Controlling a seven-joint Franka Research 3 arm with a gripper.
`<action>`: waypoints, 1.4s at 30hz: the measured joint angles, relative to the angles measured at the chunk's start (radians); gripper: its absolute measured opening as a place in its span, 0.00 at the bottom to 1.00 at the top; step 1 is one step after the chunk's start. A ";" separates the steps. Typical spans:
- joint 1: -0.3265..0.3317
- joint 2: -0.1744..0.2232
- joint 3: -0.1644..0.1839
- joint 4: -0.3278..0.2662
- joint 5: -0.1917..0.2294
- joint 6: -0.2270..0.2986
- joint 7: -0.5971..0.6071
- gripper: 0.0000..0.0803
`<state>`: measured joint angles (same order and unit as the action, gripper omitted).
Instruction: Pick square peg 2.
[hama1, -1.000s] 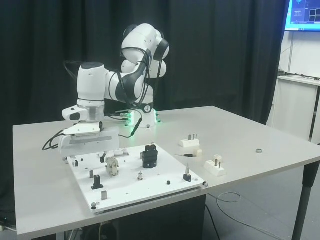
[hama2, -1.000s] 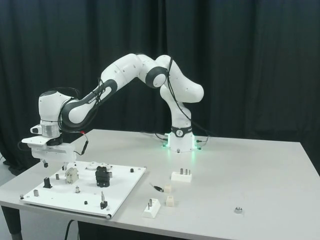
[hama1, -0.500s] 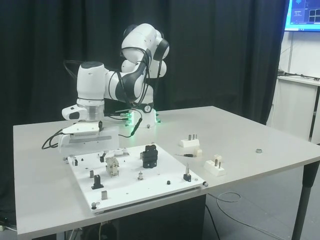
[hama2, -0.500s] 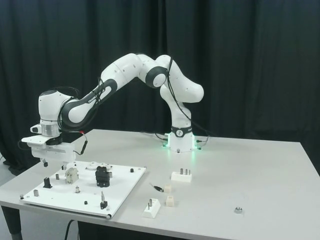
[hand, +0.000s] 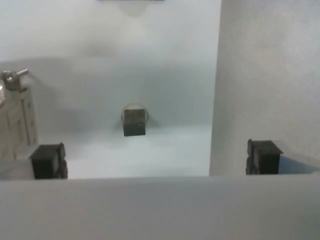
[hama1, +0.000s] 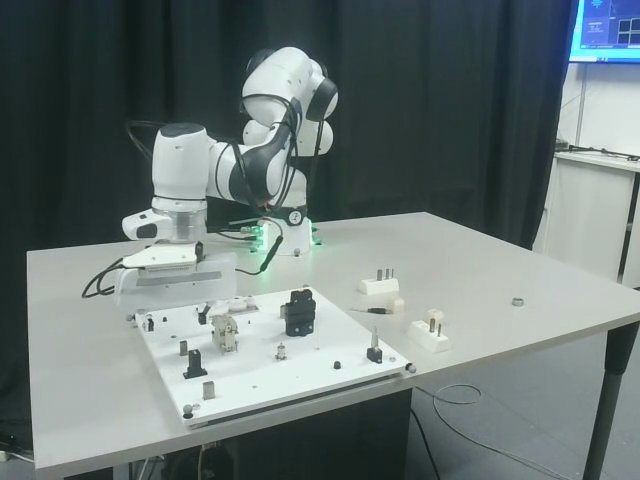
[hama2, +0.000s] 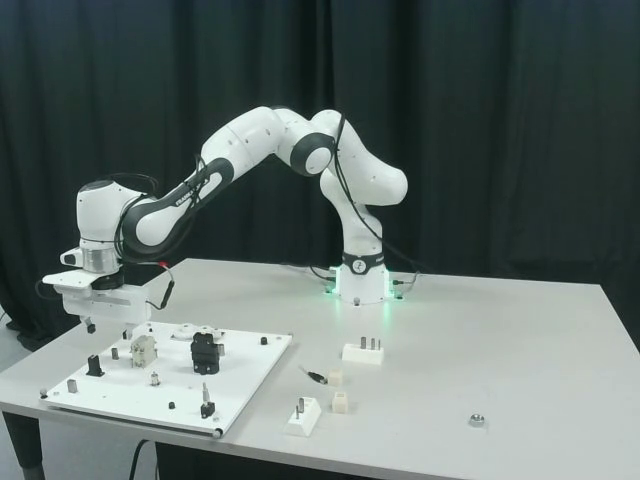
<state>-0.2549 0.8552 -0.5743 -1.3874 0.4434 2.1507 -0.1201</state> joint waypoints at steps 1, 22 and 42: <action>0.000 0.000 0.000 0.000 0.000 0.000 0.000 1.00; -0.002 0.000 -0.003 0.002 0.001 0.006 0.002 1.00; 0.001 -0.007 -0.004 0.019 0.002 0.006 0.022 1.00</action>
